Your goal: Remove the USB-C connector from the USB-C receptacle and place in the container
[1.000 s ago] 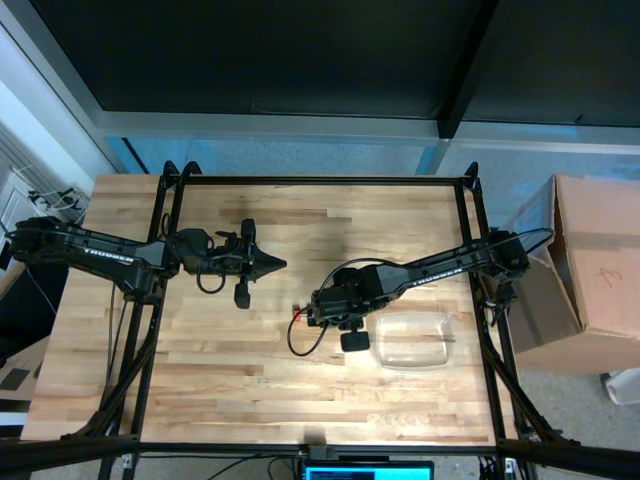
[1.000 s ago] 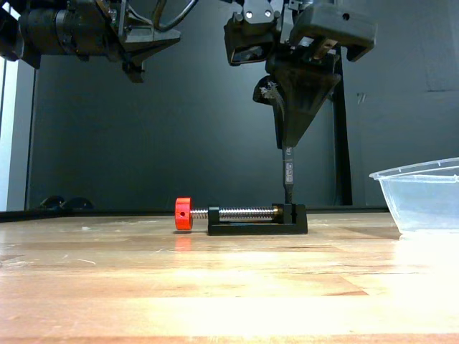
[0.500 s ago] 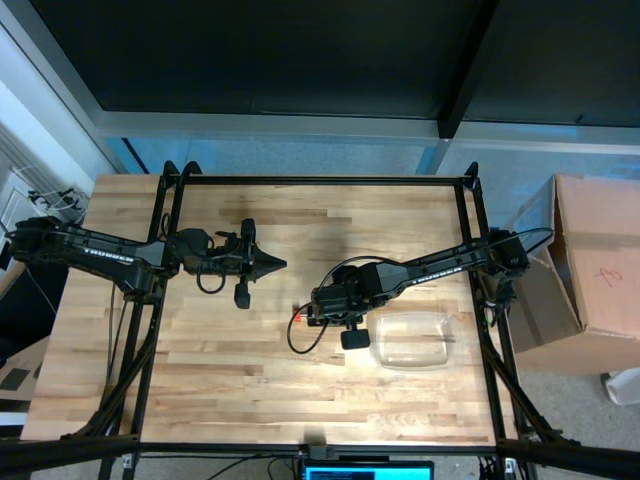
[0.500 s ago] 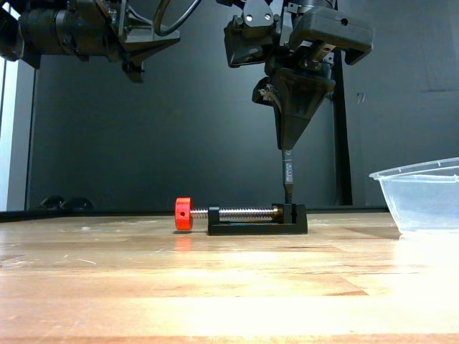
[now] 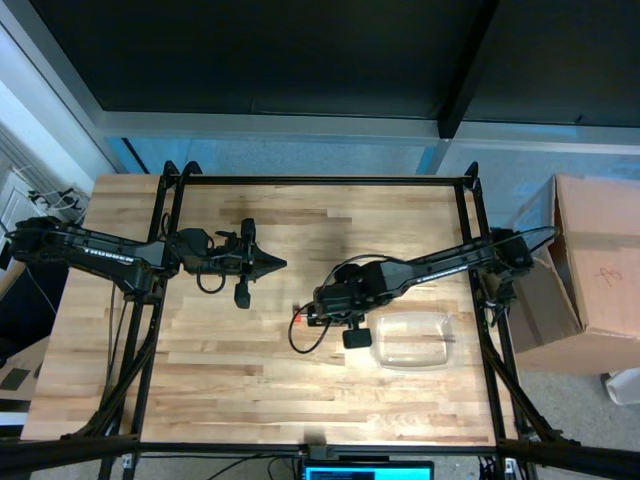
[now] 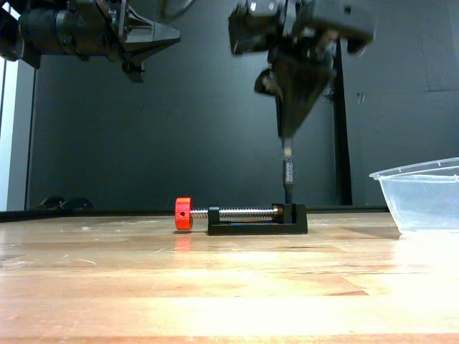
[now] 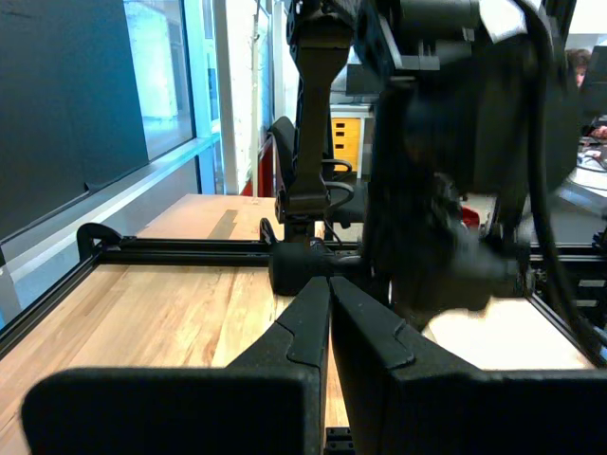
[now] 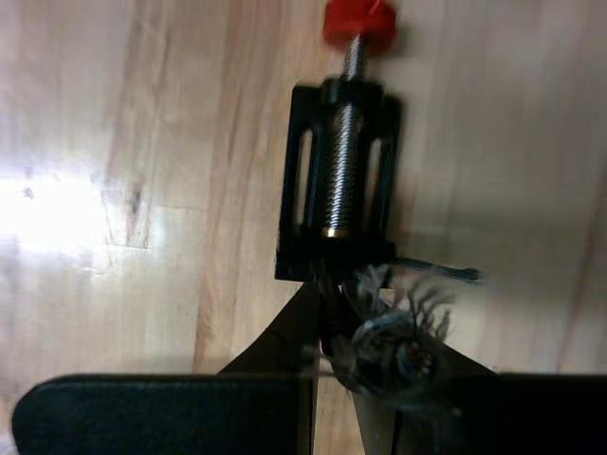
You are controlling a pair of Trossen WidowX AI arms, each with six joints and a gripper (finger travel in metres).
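The USB-C connector (image 6: 288, 175) stands upright in its receptacle at the right end of a small black vise (image 6: 257, 218) with a red knob (image 6: 183, 213). My right gripper (image 6: 287, 140) points straight down just above it, fingers shut on the connector's upper end. A pale short stub shows between the tips and the connector's dark body. The cable's frayed end (image 8: 398, 336) sticks up between the fingers, over the vise (image 8: 341, 190). From above, the right gripper (image 5: 320, 312) hides the connector. My left gripper (image 5: 283, 264) hangs high to the left, shut and holding nothing, as its fingers (image 7: 313, 313) show.
A clear plastic container (image 5: 412, 340) sits on the table just right of the vise; its wall (image 6: 423, 197) rises at the right in the low view. A black frame (image 5: 320, 181) borders the wooden table. A cardboard box (image 5: 595, 270) stands off the right edge.
My right gripper has risen a little. The connector's dark body stays where it was in the receptacle, and a pale stub now shows above it. The left arm has not moved.
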